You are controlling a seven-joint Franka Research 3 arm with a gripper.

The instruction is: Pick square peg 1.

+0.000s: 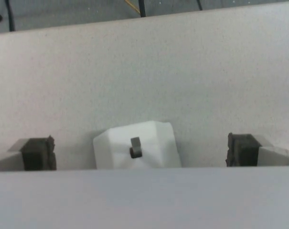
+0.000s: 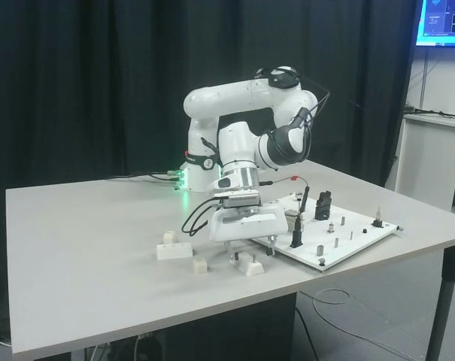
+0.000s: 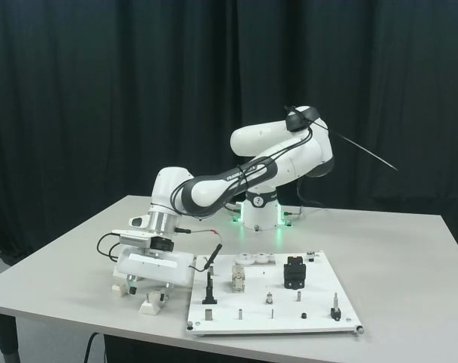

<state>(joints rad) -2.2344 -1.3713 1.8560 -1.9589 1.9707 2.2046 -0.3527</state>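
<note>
Wrist view shows the gripper (image 1: 139, 151) spread wide with nothing held, its black fingertips (image 1: 38, 153) flanking a white block (image 1: 134, 145) that carries the small grey square peg 1 (image 1: 135, 147) upright on top. In the first room view, the block (image 2: 250, 264) lies on the grey table (image 2: 84, 248), the white board (image 2: 355, 233) at about 3 o'clock from it.

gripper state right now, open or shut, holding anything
Gripper: open, holding nothing; its fingers stand wide apart on either side of the white block with the small peg, touching neither.
</note>
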